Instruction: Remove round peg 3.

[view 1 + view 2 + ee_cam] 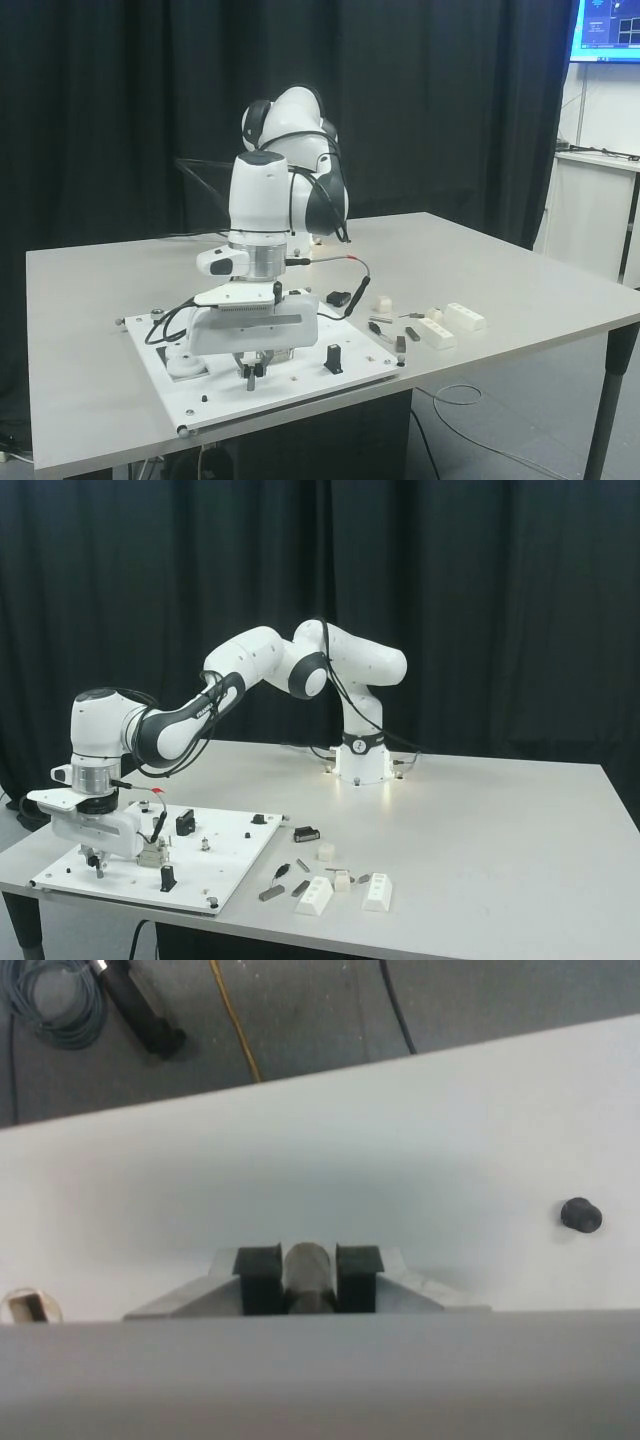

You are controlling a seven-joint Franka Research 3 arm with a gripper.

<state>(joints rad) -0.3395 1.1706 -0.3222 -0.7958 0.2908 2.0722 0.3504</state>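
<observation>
Fingers (260, 1278) are sitting clamped on round peg 3 (307, 1278), one black pad on each side, peg filling the gap w/ no slack showing. Gripper (308, 1280) is pointing straight down, so the peg's long axis is running in line w/ the fingers, i.e. vertical, perpendicular to the white board (330, 1160). That's the relation that matters: the peg isn't off to any side, it's dead centre betw. the pads.

In the room views the peg tip (250, 377) is hanging just below the fingers, close over the board (330, 385); can't tell whether it's touching, seated in its hole or already clear. Judging from that, the extraction needs a straight pull along the peg's own axis, no sideways drift, or it may bind.

Further out from the fingers: a small black knob (580, 1214) on the board, well apart. Beyond the board edge, loose white blocks (345, 888) are lying on the grey tabletop (480, 820).
</observation>
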